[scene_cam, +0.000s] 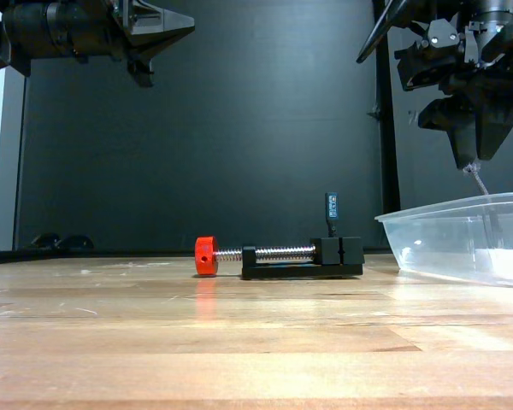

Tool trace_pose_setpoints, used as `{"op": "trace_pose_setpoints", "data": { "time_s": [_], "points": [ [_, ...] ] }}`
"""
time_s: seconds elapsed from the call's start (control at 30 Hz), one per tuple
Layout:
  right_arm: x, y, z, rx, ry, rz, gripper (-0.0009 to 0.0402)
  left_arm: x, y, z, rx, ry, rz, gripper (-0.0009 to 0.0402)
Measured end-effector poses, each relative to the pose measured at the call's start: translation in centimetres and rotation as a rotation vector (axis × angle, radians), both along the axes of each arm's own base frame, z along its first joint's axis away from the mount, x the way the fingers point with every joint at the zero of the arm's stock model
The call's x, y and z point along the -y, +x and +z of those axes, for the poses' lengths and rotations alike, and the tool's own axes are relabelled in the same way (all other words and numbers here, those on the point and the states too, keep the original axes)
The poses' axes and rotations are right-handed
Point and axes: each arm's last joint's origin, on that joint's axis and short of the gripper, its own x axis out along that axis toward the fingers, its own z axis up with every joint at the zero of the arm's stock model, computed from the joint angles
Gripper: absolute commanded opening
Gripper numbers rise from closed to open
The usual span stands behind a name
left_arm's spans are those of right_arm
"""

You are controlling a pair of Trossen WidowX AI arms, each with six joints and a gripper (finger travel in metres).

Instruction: Pick the usb-c connector and install on the hub

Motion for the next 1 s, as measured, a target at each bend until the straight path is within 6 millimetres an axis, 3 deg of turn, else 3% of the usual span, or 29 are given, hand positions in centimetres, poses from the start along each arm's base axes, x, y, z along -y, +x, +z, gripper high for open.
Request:
{"op": "trace_pose_setpoints", "data": {
  "time_s": [0.37,0.77,1.0],
  "points": [
    [0.0,-0.2,-2.2,-0.007,-0.006,0.003,0.0181,0.0,0.0,0.0,0.000,0.000,0.000,0.0000],
    [0.1,-0.4,-4.0,-0.006,-0.034,-0.002,0.0232,0.0,0.0,0.0,0.000,0.000,0.000,0.0000],
    [0.1,0.2,-4.7,-0.012,-0.054,-0.006,0.0239,0.0,0.0,0.0,0.000,0.000,0.000,0.0000]
  ]
}}
